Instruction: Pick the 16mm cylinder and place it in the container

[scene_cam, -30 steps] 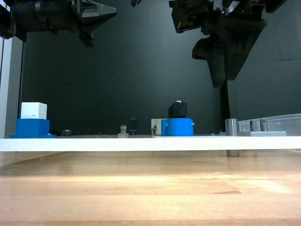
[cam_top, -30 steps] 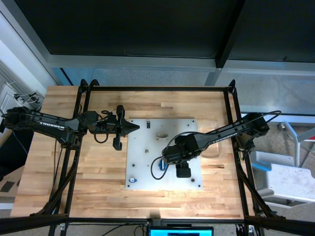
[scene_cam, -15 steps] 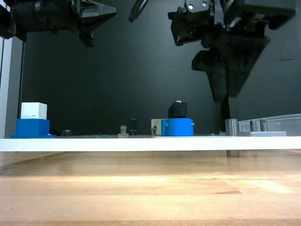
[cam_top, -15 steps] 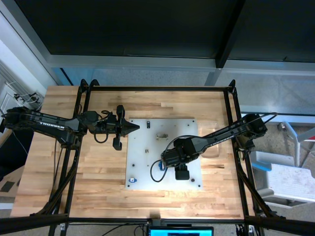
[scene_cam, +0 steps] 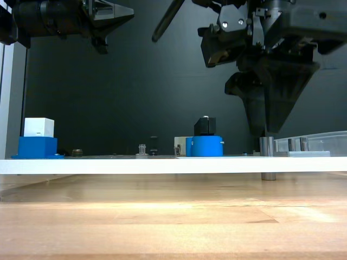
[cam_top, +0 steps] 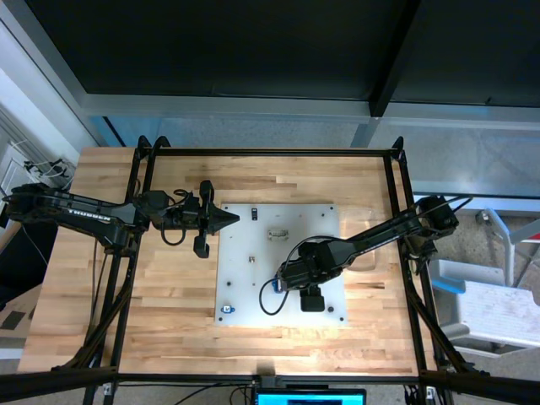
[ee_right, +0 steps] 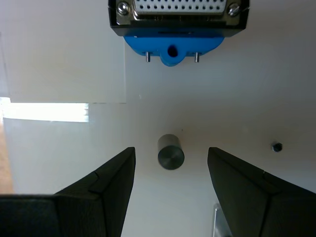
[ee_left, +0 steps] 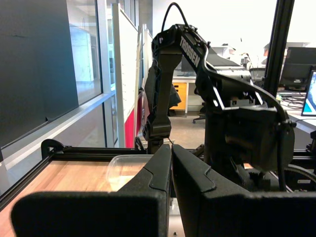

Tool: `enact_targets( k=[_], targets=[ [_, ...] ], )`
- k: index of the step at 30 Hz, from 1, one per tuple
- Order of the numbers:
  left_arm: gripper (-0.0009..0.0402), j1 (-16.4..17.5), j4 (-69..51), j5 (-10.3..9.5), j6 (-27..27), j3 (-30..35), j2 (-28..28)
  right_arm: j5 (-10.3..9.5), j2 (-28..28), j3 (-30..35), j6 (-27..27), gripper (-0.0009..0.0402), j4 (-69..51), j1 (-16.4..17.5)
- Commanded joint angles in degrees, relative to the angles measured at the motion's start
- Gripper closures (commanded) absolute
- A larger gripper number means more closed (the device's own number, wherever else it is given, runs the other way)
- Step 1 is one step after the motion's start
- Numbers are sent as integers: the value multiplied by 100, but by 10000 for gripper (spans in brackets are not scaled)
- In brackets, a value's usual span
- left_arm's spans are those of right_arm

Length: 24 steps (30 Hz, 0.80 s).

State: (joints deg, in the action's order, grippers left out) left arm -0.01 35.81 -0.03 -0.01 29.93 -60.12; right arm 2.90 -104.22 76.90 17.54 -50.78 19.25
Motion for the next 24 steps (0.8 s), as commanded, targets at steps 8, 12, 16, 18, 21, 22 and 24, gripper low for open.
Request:
enact_targets(
  k=[8,12,16,18,21,22,24],
  targets=[
    [393,0,-94,2,0,2,2,-13,-133,-55,-46,189,96,2],
    [393,0,-118,2,0,2,2,-13,-133,-140,-46,189,162,2],
    [393,2,-120,2,0,2,0,-13,-133,-173,-46,189,232,2],
    [393,0,-129,2,0,2,0,-13,-133,-184,-48,189,236,2],
    [393,0,-127,2,0,2,2,-13,-133,-184,-50,190,236,0],
    [393,0,-127,2,0,2,2,-13,-133,-184,-52,192,236,0],
    [393,0,-129,2,0,2,0,-11,-133,-184,-50,199,240,0]
  ],
)
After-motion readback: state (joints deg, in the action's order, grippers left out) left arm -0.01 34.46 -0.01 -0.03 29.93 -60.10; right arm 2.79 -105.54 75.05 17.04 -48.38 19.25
